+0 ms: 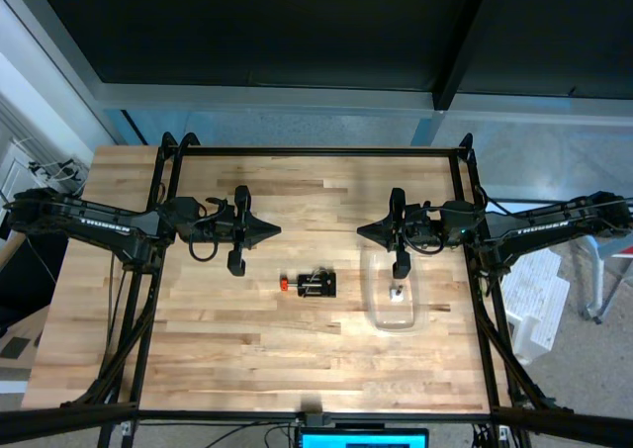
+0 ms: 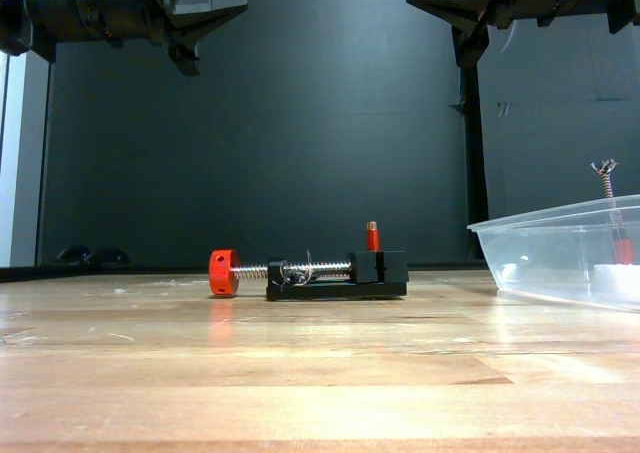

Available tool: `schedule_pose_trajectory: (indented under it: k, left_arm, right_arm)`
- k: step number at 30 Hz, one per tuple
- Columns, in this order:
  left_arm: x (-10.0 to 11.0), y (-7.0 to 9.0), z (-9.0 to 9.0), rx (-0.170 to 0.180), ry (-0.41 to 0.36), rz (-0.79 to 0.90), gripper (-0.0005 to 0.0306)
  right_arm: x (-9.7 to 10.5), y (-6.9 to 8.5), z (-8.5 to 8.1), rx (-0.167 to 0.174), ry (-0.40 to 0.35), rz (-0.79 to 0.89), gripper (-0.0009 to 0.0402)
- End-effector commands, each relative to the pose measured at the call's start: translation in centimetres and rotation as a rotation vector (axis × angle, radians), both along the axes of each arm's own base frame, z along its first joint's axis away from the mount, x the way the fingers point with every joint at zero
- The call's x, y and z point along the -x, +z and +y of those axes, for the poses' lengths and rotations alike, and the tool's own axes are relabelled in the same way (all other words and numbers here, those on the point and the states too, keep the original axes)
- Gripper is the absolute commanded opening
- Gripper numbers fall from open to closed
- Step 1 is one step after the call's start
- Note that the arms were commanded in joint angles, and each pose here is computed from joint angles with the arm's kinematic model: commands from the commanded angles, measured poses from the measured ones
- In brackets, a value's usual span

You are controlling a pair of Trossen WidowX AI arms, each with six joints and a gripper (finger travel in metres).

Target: Pick the RCA connector and install on taskboard

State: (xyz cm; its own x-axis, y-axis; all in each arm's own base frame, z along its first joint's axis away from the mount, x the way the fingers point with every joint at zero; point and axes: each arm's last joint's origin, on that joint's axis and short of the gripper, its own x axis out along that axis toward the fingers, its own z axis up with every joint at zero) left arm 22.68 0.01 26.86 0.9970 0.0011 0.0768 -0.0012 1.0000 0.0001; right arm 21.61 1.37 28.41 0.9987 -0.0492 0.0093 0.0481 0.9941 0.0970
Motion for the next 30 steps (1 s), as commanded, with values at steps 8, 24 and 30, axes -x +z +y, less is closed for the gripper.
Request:
schedule_pose_trajectory:
  k: [8,24,30]
  left_arm:
    - [0.0,0.0,0.0,0.0,0.0,0.0,0.0]
    - [0.0,0.0,0.0,0.0,-0.001,0.0,0.0]
    - [0.0,0.0,0.0,0.0,-0.001,0.0,0.0]
  right_arm:
    - [0.0,0.0,0.0,0.0,0.0,0.0,0.0]
    - [0.7,-0.4,0.1,0.006,0.054,0.105,0.0]
    - [1.7,0.1,0.1,0.017,0.058,0.351,0.0]
